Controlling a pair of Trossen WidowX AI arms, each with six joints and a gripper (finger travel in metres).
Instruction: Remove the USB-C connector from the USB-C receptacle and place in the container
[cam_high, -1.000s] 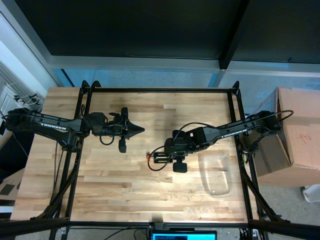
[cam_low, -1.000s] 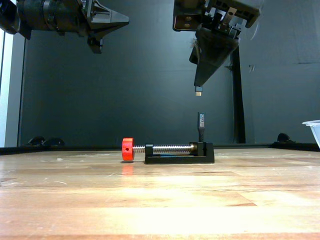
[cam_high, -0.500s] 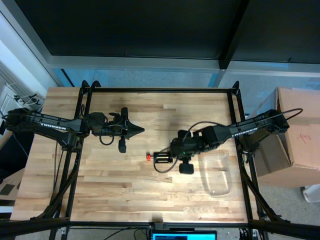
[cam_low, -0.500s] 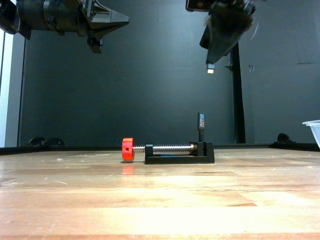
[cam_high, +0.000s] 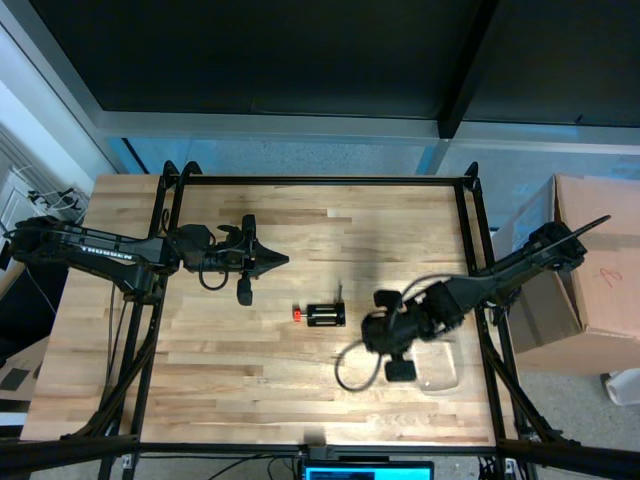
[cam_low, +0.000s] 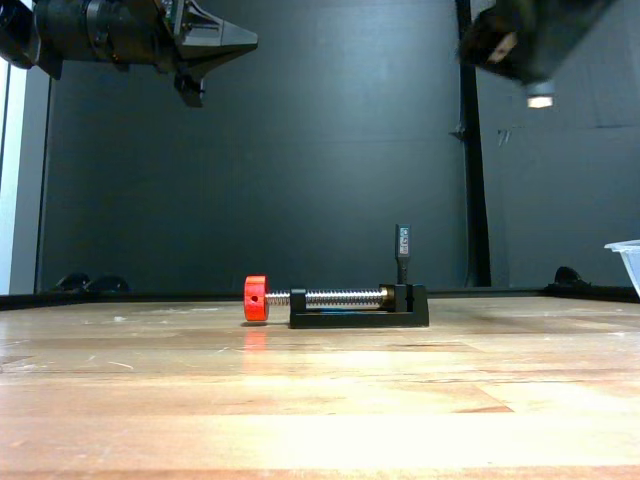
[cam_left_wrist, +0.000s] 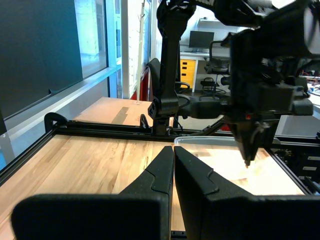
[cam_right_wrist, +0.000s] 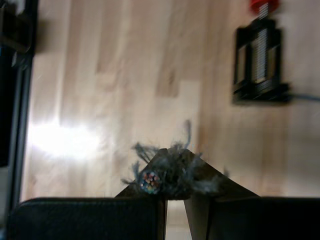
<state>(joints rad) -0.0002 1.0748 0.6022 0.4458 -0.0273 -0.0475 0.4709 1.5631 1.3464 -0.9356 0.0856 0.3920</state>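
The USB-C connector (cam_low: 540, 100) is clear of its seat, held high above the table in my right gripper (cam_low: 533, 84), which is shut on it. Its frayed cable end (cam_right_wrist: 150, 180) shows between the shut fingers, and its black cable (cam_high: 350, 370) loops beneath. From above, my right gripper (cam_high: 386, 335) hangs just left of the clear plastic container (cam_high: 441, 373). The USB-C receptacle (cam_low: 402, 244) stands upright in the small black vise (cam_high: 325, 316). My left gripper (cam_high: 280, 261) hovers high at the left, shut and holding nothing, its fingers (cam_left_wrist: 192, 172) pressed together.
The vise has a red knob (cam_low: 256, 298) at its left end and a steel screw (cam_low: 340, 297). The container's rim (cam_low: 625, 250) shows at the far right. A black frame (cam_high: 320, 181) borders the table. A cardboard box (cam_high: 590, 270) stands off the right edge.
My right gripper, with the connector in it, has risen and moved right and toward the near edge, away from the vise to beside the container. The left arm has not moved.
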